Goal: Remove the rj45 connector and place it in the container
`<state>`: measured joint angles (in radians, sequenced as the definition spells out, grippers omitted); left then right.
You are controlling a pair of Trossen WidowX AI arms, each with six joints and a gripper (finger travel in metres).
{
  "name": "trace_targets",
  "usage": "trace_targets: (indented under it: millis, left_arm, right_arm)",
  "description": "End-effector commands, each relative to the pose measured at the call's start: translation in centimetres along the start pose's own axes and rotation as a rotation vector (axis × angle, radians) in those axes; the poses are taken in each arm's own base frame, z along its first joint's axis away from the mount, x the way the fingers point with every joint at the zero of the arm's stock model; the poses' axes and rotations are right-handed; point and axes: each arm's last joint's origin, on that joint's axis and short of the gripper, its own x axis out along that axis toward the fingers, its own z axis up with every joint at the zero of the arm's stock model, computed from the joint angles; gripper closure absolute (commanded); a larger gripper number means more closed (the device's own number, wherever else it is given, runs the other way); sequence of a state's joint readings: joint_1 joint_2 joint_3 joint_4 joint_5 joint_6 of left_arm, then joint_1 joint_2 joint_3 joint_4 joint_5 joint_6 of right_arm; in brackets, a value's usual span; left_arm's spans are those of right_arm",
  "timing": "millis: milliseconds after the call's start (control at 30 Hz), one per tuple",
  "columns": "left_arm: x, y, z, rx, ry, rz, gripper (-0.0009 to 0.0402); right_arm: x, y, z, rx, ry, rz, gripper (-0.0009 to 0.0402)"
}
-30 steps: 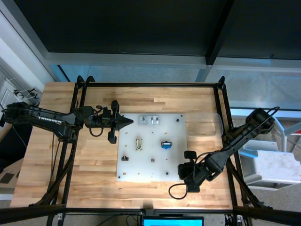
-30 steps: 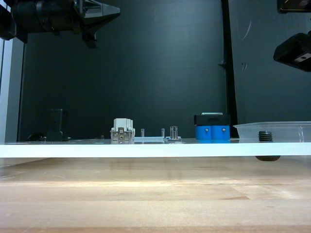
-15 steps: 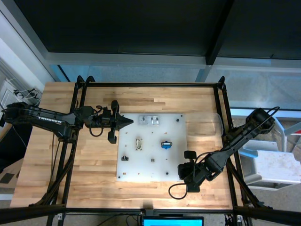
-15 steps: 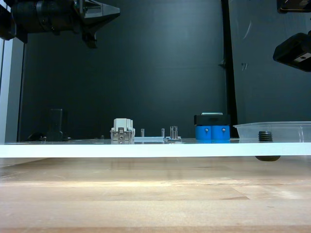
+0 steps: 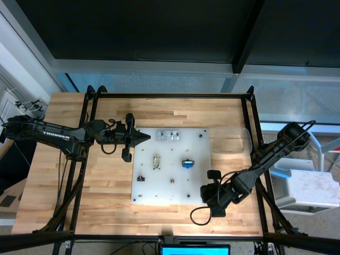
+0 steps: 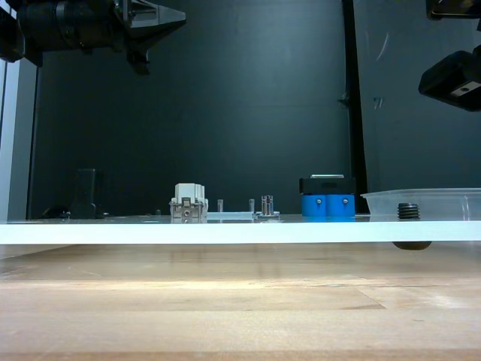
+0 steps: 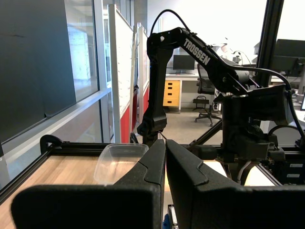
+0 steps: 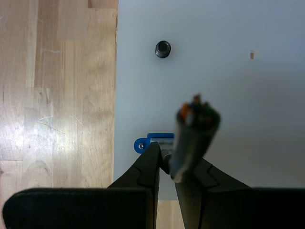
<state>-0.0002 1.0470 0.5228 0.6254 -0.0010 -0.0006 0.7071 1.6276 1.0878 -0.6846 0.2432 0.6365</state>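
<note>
One arm's doing the work: the right end effector (image 8: 165,148) is down at the near-right corner of the white board (image 5: 159,188). Its fingers are drawn together & clamped on the rj45 connector (image 8: 166,155), whose short grey cable stub (image 8: 191,136) pokes up w/ coloured wire ends showing. The small blue socket piece (image 8: 152,141) sits right at the fingertips, so I'd say this is the pull-out step: plug gripped, prob. not yet free. Next move, as I read it: lift straight off the socket w/o twisting, then carry the plug to the container (image 5: 247,139) & let go over it. The container lies well apart from that end effector, toward the far side of the surface (image 5: 106,180), just off the board's right edge. The left end effector (image 7: 165,143) hangs high by the board's far-left edge, fingers together, holding nothing, parked by the look of it. Hard to make out: the plug body is mostly buried btwn the fingers, so I can't tell if it's out of the socket. From above, the arm covers plug & socket both. From surface level only a bit of the right arm shows.
</note>
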Motion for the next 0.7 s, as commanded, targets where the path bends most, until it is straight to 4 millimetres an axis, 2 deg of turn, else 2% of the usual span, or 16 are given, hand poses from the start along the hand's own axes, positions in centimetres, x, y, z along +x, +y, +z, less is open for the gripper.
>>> trace_targets:
  millis: [33,333,567,700]
  left_arm:
    - [0.0,0.0,0.0,0.000,0.000,0.000,0.0393]
    - [0.0,0.0,0.0,0.000,0.000,0.000,0.0393]
    - [0.0,0.0,0.0,0.000,0.000,0.000,0.0393]
    - [0.0,0.0,0.0,0.000,0.000,0.000,0.0393]
  right_arm:
    - [-0.9,0.1,0.5,-0.007,-0.008,0.005,0.0393]
    - [-3.8,-0.7,0.8,0.000,-0.061,0.014,0.0393]
    - [-6.3,-3.1,0.8,0.036,-0.074,-0.003,0.0393]
    - [-6.7,-4.2,1.1,0.014,-0.053,0.011,0.0393]
